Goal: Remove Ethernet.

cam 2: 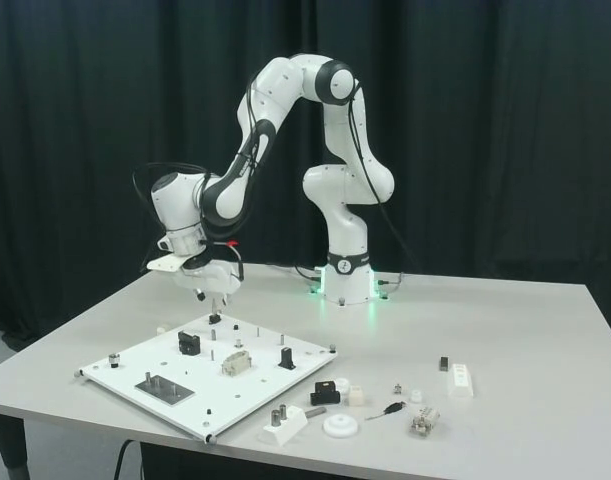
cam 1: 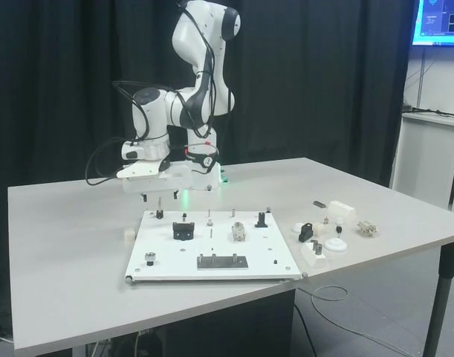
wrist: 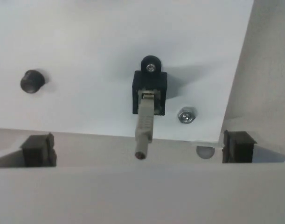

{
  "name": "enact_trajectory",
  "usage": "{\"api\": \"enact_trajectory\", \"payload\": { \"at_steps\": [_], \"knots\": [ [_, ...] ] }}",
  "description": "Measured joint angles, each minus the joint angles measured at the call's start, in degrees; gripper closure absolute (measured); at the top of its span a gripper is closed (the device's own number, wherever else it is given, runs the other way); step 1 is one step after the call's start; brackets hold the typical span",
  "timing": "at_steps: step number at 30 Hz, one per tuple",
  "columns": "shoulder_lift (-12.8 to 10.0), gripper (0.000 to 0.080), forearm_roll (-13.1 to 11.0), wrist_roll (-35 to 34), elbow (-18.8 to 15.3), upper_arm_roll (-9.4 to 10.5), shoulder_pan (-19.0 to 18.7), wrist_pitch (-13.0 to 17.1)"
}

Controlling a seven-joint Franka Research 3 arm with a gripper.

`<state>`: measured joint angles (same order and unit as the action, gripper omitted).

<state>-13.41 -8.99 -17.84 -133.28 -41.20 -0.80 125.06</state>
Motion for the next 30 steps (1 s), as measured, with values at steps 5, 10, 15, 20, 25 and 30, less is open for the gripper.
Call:
{"api": "enact_trajectory", "payload": {
  "at_steps": [5, 10, 15, 20, 25, 30],
  "knots": [
    [0.5, 0.0004, 0.0, 0.0, 0.0, 0.00, 0.0, 0.0],
    [0.7, 0.0003, 0.0, 0.0, 0.0, 0.00, 0.0, 0.0],
    [1.0, 0.0003, 0.1, 0.0, 0.0, 0.00, -0.1, -0.1],
    [1.2, 0.0003, 0.1, 0.0, 0.0, 0.00, -0.2, -0.2],
    [1.3, 0.0003, 0.1, -0.3, 0.0, 0.00, -0.3, -0.2],
    [1.3, 0.0003, 0.1, -0.6, 0.0, 0.00, -0.5, -0.2]
  ]
}}
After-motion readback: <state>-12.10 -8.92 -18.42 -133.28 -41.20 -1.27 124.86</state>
